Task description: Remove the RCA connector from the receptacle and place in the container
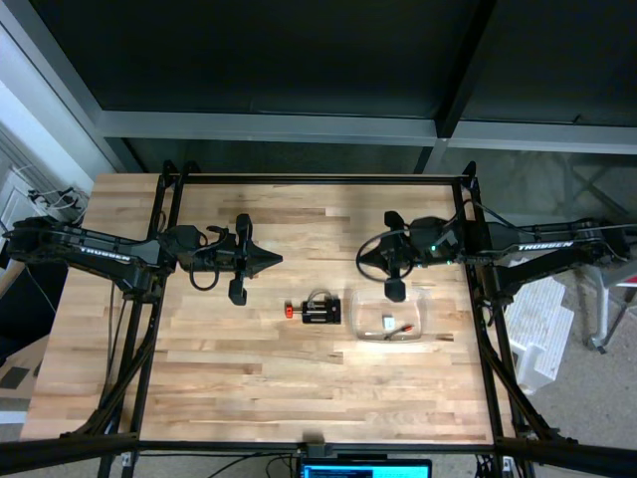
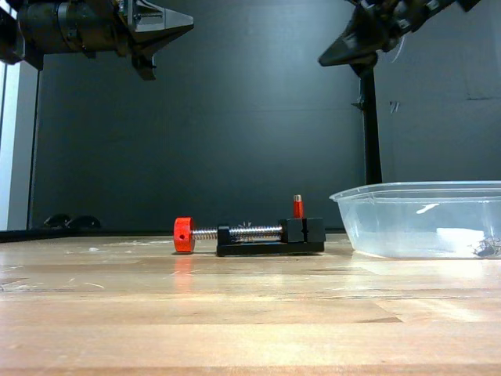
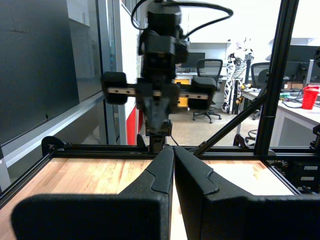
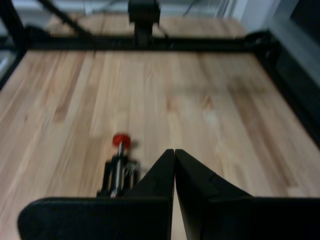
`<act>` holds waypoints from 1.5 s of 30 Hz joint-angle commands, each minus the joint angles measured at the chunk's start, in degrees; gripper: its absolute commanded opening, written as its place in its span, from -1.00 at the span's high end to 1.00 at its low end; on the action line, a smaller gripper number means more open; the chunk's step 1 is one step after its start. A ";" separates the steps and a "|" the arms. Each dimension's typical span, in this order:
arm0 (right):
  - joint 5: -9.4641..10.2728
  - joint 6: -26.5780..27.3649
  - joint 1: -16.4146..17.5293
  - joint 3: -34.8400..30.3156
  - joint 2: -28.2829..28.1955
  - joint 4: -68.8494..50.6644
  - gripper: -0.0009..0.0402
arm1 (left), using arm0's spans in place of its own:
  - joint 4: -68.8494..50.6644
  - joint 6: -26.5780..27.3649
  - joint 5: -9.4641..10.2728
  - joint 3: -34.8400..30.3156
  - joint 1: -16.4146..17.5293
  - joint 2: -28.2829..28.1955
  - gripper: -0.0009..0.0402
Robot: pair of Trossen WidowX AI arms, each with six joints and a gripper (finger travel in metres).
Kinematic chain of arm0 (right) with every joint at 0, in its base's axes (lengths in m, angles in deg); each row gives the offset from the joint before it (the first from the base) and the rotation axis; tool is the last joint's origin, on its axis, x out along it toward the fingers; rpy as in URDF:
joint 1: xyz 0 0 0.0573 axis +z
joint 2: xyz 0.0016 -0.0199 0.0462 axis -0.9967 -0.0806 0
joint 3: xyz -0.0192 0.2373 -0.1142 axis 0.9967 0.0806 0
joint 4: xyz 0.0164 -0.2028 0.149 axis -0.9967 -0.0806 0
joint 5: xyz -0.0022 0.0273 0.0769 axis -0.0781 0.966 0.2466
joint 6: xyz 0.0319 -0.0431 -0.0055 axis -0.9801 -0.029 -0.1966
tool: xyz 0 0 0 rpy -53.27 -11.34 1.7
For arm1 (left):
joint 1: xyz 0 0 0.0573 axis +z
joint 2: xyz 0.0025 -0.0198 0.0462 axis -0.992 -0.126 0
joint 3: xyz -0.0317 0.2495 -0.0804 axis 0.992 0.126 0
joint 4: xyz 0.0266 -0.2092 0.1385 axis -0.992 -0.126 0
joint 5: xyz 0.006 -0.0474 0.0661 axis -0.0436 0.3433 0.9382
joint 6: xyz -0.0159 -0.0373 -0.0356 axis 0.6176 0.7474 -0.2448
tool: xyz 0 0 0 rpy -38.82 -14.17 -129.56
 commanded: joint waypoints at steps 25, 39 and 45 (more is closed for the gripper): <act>4.17 -0.90 -1.60 16.55 5.33 38.36 0.96 | 0.02 0.00 -0.02 0.00 0.02 -0.02 0.96; 4.17 -2.73 -1.53 17.64 5.14 39.39 0.96 | 0.02 0.00 -0.02 0.00 0.02 -0.02 0.96; 4.17 -2.84 -1.53 17.64 5.14 39.36 0.96 | 0.02 0.00 -0.02 0.00 0.00 -0.02 0.96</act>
